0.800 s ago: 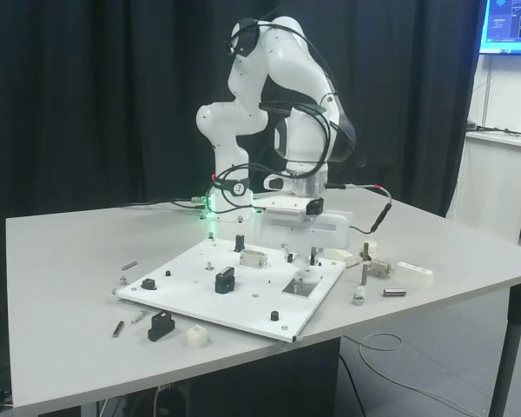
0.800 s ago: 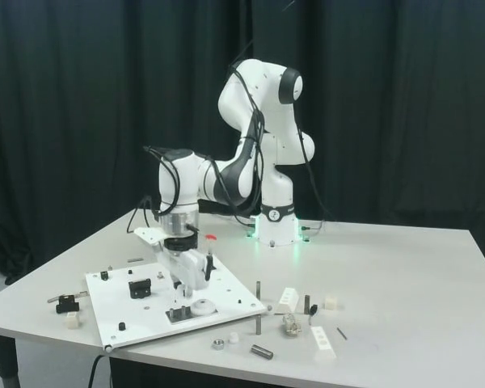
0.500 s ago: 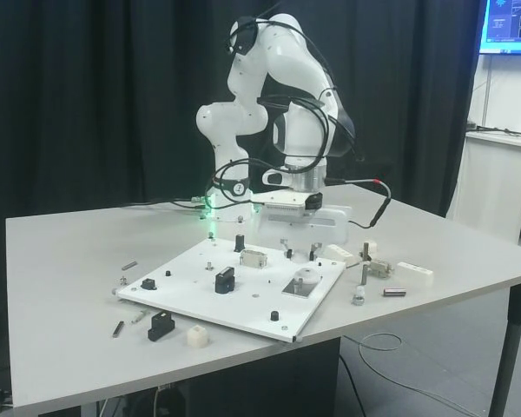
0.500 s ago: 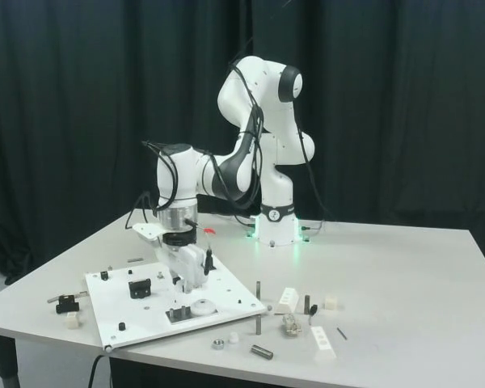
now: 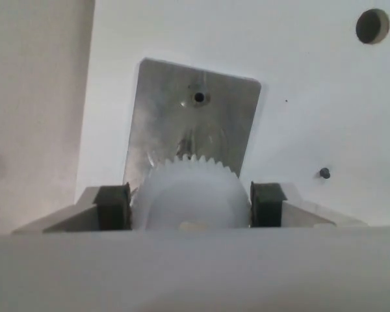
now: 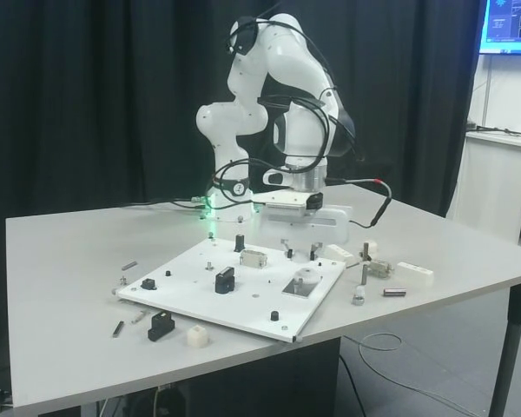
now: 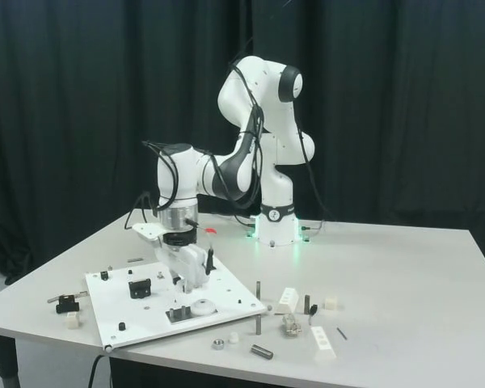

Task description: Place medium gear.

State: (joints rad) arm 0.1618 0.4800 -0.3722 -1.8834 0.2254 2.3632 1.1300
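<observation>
1. The wrist view alone shows the task's thing close up. The medium gear, white and toothed, lies on a grey metal plate set into the white board. It appears between the two black finger pads. From this view I cannot tell whether the pads touch its rim.
2. The room views settle that. In the first room view the gear lies flat on the plate near the board's right edge, and the gripper hangs just above it. The fingers are spread and hold nothing.
3. Nearest the first room camera, off the board's front edge, a small white block and a black piece lie on the grey table. Some small pins lie beside them.
4. On the board, black fixtures and a grey part stand left of the gear, apart from it.
5. To the right of the board, on the table, lie a loose bolt, a short cylinder and a white bar. None lies between the gripper and the gear.
6. The white arm reaches forward from its base with the elbow high, and the wrist points straight down over the plate. Black cables loop along it.
7. The second room view shows an upright pin on the plate beside the gear.
8. A green light glows at the arm's base, and a black curtain hangs behind.
</observation>
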